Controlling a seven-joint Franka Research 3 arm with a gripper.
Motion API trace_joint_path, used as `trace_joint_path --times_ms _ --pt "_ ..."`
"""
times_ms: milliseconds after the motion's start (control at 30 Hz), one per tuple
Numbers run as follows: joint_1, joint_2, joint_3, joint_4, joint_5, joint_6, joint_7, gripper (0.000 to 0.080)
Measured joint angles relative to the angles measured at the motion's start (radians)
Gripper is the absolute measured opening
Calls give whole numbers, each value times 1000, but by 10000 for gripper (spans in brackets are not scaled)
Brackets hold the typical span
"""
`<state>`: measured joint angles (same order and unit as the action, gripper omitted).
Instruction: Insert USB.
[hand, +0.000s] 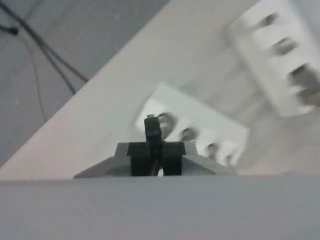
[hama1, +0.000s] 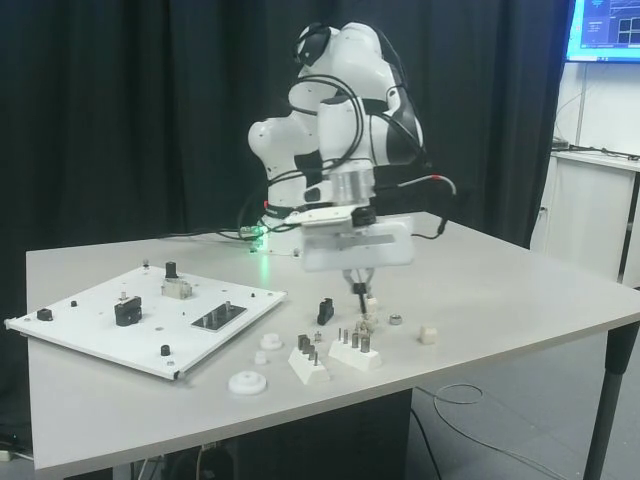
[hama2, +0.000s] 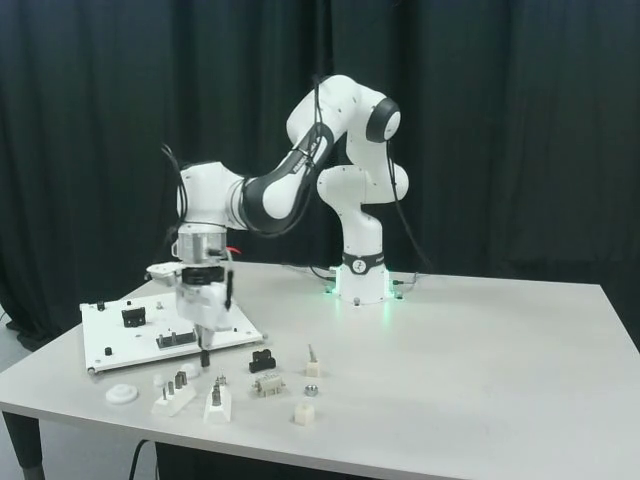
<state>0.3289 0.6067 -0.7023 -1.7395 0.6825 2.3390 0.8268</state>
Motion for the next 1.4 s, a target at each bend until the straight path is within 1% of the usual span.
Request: trace_joint_path --times_ms 200,433,700,933,1067,1400 --pt "-26 0 -28 0 -36 3 25 46" --pt "-72 -5 -60 -3 -76 1 57 46" --pt "-144 -38 -76 -11 -135 -23 119 45" --pt "-209 -70 -89 -12 -190 -41 216 45" --pt "-241 -82 -99 -12 -214 -50 284 45" --pt "-309 -90 -121 -12 -246 -67 453 45"
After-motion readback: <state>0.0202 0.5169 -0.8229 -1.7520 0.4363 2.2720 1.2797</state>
